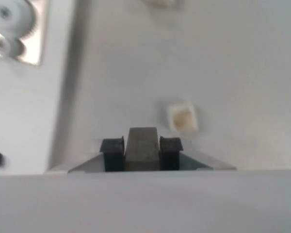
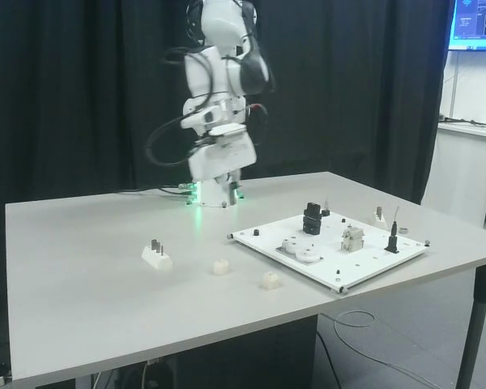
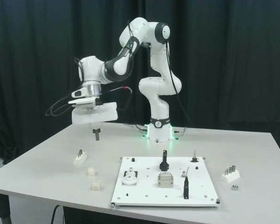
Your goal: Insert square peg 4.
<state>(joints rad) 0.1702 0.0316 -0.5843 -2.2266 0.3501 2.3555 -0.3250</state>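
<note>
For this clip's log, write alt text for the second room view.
The white arm holds a grey square peg in its gripper, raised above the grey table. To one side lies a white board with parts; under the gripper stand a peg holder and two small blocks.

Robotics laboratory. A white arm (image 3: pixel 130 51) stands bolted to a grey table (image 2: pixel 81 267), with black curtains (image 3: pixel 37 46) closing off the far side. A white assembly board (image 3: pixel 165 186) carries small fixtures. At far right, what appears to be a monitor (image 2: pixel 476 24) glows.
</note>
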